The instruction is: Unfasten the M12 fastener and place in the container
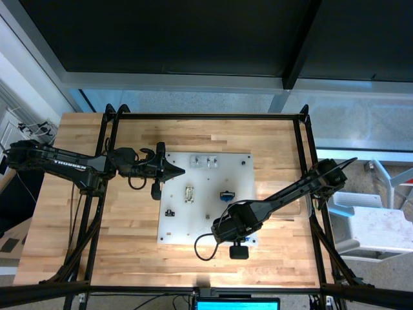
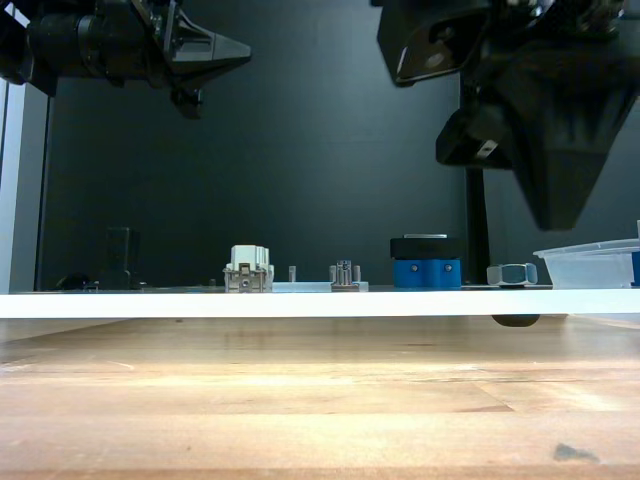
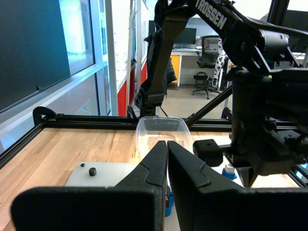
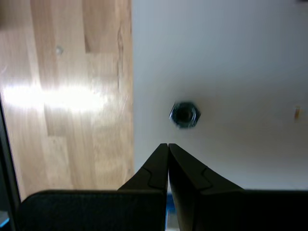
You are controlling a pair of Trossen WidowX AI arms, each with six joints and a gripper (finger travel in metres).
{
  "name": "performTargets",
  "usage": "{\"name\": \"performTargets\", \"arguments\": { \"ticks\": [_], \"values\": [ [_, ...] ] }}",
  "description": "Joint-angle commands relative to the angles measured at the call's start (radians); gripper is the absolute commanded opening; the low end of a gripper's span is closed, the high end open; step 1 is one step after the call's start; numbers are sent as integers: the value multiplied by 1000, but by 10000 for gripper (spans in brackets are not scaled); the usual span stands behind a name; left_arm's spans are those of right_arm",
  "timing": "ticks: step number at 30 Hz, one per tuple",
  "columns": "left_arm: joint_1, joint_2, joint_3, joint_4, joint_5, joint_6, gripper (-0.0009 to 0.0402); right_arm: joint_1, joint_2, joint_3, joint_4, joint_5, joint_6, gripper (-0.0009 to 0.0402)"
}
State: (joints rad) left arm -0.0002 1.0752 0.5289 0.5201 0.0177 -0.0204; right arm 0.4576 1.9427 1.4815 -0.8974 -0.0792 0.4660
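Fingers (image 4: 151, 171) of the right gripper (image 4: 168, 145) were pressed together and held nothing between them. This gripper hung above the near right part of the white board (image 1: 184, 223), pointing down, with its tips clear of the surface. Just beyond the tips, in the right wrist view, the small silver nut (image 4: 185, 114) sat on the board, apart from the gripper, six-sided and with a dark middle. In the low view the same nut stood low on the board, below the gripper and a little to its left, just beside the left end of the clear tray (image 2: 590, 265). No ribs showed under it, and I could not tell if it was on its stud or only lay there. It was on the white surface and not inside the tray. A blue and black connector (image 2: 426, 268) stood on the board to the left of the nut. The left gripper (image 3: 167, 143) was over the far left part of the board, high above it, pointing toward the right arm, and its fingers were also closed on each other with nothing held. Both arms reached over the wooden table (image 1: 129, 258)
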Motion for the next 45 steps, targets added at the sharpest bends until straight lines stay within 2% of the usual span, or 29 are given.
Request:
{"name": "performTargets", "arguments": {
  "ticks": [1,13,15,16,17,19,20,21,28,32,37,39,40,45],
  "values": [
    [0,0,0,1,0,0,0,4,18,0,15,-3,1,0],
    [0,0,0,1,0,0,0,5,51,0,45,0,-2,0],
    [0,0,0,1,0,0,0,5,51,0,44,11,-2,0],
    [0,0,0,1,0,0,0,5,51,0,35,36,-2,0],
    [0,0,0,1,0,0,0,5,49,0,15,94,8,0],
    [0,0,0,1,0,0,0,5,37,2,-54,269,118,0],
    [0,0,0,1,0,0,0,5,31,2,-77,317,154,0],
    [0,0,0,1,0,0,0,5,23,2,-87,328,157,0],
    [0,0,0,2,0,0,0,4,-1,2,-100,306,159,0],
    [0,0,0,1,0,0,0,5,-2,10,-99,227,159,0],
    [0,0,0,1,0,0,0,7,-2,27,-44,100,178,0],
    [0,0,0,0,0,0,0,8,-2,26,-1,31,173,0],
    [0,0,0,0,0,0,0,8,-2,26,10,21,173,0],
    [0,0,0,1,0,0,0,13,22,24,21,26,173,0]
  ]
}}
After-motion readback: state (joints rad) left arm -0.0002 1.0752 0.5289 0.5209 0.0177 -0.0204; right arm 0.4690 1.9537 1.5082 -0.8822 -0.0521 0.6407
